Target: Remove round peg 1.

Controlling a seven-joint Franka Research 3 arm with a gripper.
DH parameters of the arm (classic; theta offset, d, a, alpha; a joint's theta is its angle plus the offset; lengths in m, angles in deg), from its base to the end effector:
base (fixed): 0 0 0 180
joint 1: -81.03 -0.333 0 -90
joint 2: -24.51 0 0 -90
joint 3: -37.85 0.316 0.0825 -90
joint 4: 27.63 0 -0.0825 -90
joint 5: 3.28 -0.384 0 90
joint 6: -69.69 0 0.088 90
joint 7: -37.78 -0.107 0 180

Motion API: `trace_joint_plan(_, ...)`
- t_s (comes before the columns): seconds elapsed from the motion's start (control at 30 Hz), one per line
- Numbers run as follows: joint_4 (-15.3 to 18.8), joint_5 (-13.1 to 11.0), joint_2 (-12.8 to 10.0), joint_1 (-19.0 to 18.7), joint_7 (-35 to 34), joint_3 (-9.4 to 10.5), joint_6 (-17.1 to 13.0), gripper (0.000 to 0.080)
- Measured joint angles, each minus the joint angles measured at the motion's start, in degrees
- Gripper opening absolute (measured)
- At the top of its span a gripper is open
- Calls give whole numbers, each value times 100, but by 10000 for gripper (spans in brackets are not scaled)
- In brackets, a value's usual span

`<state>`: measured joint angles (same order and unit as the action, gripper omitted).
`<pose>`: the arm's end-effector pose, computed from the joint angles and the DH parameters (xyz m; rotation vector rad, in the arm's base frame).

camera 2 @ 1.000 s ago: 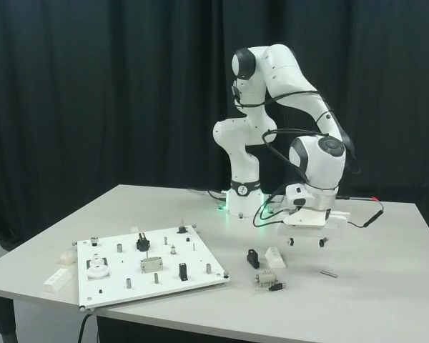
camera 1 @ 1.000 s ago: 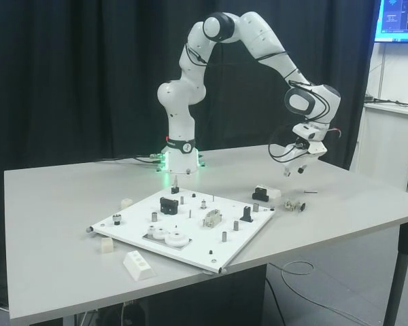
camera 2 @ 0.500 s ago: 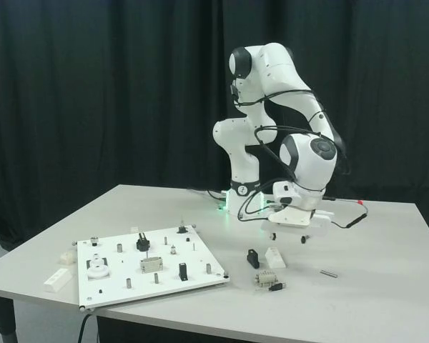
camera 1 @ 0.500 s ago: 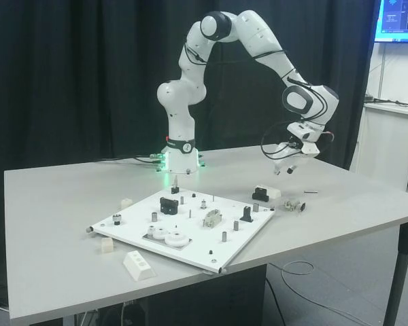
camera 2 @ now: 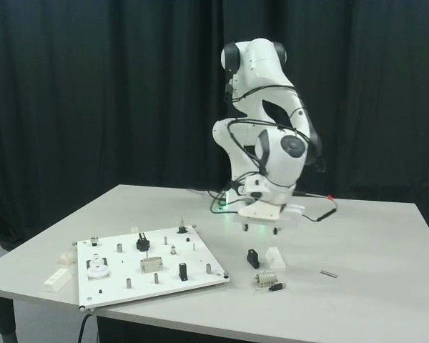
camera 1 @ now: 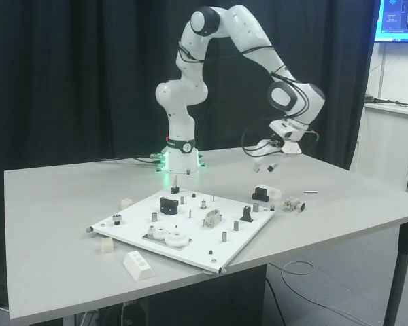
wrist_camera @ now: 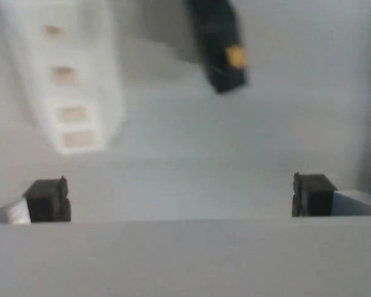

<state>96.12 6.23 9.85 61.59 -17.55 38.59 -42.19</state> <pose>0.4806 0.1650 0.2509 2.6366 -0.6941 -0.3936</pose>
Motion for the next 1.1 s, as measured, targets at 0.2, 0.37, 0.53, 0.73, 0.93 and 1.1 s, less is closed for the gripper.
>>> trace_joint_plan(0.2, 347, 172, 305, 368, 221, 0, -70, 800)
trace_joint_plan(0.37, 619, 274, 526, 637, 376, -1, -263, 800)
trace_joint_plan(0.53, 844, 332, 698, 890, 607, -4, -494, 800)
trace_joint_plan(0.73, 1030, 333, 816, 1189, 923, -33, -769, 800)
trace_joint_plan(0.93, 1127, 325, 849, 1407, 1096, -128, -1014, 800)
trace_joint_plan(1.1, 1147, 313, 848, 1552, 1196, -230, -1161, 800)
